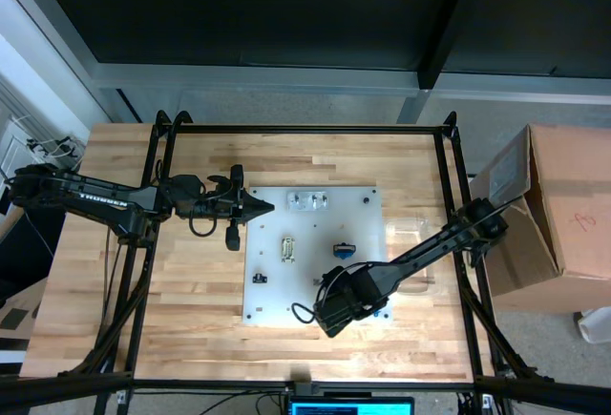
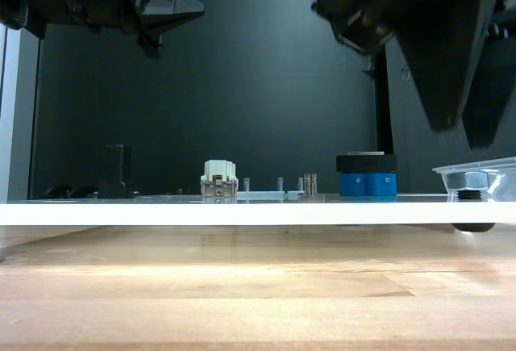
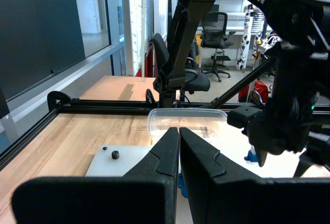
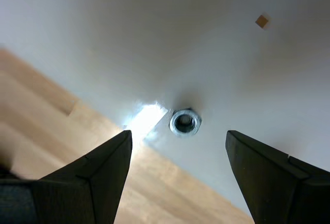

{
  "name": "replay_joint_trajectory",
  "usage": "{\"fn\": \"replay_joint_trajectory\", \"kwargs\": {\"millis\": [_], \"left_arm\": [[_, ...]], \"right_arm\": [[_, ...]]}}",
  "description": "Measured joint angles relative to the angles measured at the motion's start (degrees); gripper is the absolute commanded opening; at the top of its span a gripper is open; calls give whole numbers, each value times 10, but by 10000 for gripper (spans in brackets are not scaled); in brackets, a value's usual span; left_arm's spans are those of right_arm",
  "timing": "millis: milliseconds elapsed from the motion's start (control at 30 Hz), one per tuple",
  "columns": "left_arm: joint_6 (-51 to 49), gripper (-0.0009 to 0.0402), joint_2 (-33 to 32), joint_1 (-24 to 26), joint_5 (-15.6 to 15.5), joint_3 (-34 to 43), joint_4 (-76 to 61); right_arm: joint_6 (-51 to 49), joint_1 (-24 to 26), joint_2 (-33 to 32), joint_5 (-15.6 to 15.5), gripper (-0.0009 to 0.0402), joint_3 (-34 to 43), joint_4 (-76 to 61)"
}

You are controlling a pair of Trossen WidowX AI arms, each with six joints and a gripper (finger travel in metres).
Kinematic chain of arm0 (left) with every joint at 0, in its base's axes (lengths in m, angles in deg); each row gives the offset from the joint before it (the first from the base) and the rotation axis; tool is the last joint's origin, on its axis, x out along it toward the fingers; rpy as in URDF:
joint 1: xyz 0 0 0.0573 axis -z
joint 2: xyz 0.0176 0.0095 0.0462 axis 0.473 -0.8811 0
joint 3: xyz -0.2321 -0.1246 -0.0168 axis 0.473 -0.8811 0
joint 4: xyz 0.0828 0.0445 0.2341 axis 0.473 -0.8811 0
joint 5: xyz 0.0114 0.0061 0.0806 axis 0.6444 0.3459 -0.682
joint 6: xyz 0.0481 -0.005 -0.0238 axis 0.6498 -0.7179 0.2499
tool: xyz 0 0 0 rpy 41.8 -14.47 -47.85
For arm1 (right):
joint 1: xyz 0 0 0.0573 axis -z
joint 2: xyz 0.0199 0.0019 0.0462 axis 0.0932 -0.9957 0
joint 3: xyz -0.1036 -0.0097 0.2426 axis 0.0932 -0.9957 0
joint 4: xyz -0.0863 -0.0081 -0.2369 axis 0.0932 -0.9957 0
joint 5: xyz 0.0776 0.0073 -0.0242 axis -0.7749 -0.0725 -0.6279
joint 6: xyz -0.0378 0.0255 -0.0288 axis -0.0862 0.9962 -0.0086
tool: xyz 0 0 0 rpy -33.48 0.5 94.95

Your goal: Pick the M12 nut and place it on its threads and fasten

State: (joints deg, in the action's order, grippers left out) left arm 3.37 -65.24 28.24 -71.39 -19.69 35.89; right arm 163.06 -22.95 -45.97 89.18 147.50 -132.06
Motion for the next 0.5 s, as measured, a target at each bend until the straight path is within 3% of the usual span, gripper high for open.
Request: {"fn": "replay_joint_trajectory", "kwargs": {"millis": [233,500], "left_arm": [[0,0,0,0,0,0,0],[0,0,0,0,0,0,0]], "right_arm": [[-205,-2,31,-12,234,0,-5],[-275,-2,40,-25,177,0,-7]]}}
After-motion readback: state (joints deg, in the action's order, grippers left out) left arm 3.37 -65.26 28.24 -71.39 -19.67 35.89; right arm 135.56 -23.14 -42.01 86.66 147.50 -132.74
